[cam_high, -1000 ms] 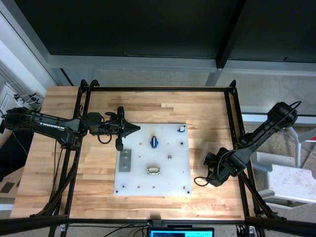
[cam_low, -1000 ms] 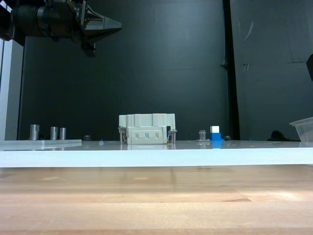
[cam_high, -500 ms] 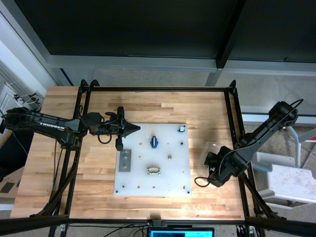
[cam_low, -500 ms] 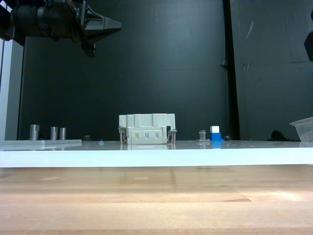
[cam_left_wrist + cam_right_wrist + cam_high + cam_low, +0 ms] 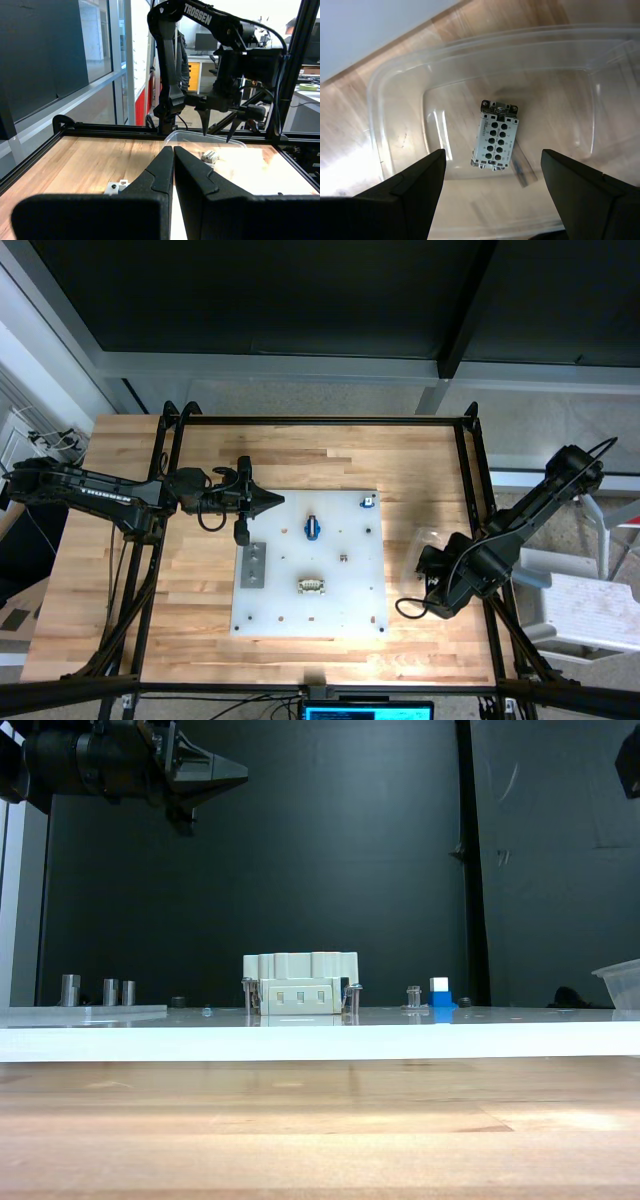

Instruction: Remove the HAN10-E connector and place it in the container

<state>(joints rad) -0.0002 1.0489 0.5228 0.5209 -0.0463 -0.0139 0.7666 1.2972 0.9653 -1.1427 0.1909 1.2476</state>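
Observation:
The HAN10-E connector (image 5: 494, 141), a small grey-beige block with rows of pin holes, lies flat on the floor of the container (image 5: 395, 100), a clear plastic tub. My right gripper (image 5: 492, 200) hangs open above it, holding nothing and apart from the connector. The left wrist view shows the same: the right gripper (image 5: 217, 132) above the container (image 5: 185, 136), with the connector (image 5: 210, 156) inside. In the high view the right gripper (image 5: 432, 570) covers most of the container (image 5: 428, 537). My left gripper (image 5: 275, 500) is shut and empty, held high over the white board's far left corner.
The white board (image 5: 350, 610) carries a beige housing block (image 5: 311, 586), a blue upright piece (image 5: 311, 528), a grey metal plate with two holes (image 5: 257, 565) and a small white-blue part (image 5: 369, 501). A black frame (image 5: 470, 490) rings the wooden table.
The right arm has risen a little above the container, its dark tip moving upward in the low view. The left arm and the board's parts have not moved.

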